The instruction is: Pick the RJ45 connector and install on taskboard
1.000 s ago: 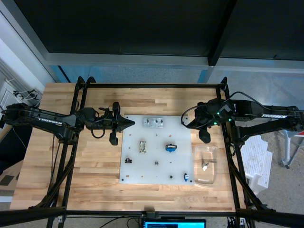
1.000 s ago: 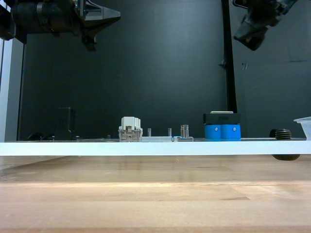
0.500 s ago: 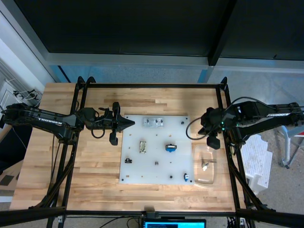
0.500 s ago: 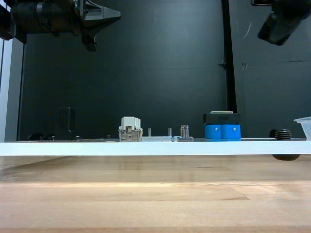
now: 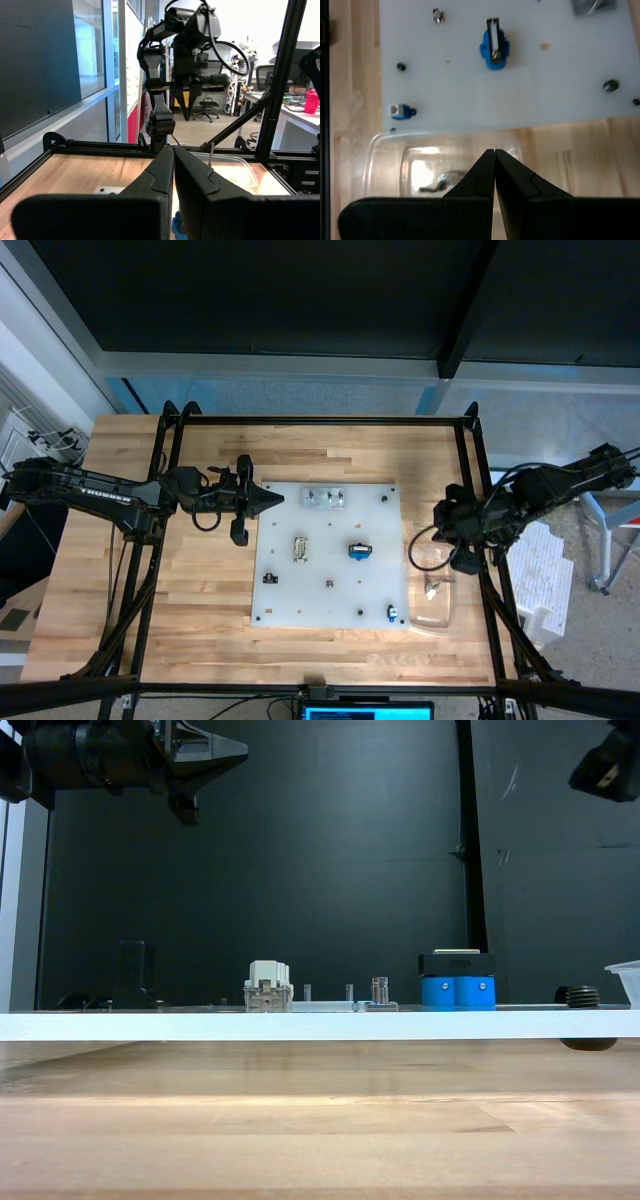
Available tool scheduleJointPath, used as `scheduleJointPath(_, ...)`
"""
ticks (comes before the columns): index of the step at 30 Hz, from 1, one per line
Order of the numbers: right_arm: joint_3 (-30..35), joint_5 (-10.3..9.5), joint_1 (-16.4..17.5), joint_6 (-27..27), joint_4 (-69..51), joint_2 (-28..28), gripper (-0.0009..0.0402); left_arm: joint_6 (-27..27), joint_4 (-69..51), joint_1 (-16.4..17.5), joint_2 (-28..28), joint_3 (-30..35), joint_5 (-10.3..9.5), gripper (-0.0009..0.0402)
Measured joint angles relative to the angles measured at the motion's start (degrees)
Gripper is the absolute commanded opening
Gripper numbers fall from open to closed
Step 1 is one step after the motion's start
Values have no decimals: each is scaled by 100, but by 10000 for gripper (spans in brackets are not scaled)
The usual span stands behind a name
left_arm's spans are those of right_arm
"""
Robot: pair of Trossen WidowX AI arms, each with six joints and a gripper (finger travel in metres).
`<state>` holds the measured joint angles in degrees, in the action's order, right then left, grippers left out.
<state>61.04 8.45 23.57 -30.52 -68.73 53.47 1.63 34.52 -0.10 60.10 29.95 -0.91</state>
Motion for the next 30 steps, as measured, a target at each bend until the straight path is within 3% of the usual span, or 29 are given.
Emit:
scheduleJointPath(5,0,101,310,-614,-372,37,0,2,0,2,0,-2,2,0)
scheduleJointPath(20,0,98,1834,-2087,-640,734,5,0,0,0,0,-2,0,0)
scheduleJointPath(30,-15,151,2433,-2802,-509,1193,100,2,0,2,0,-2,2,0)
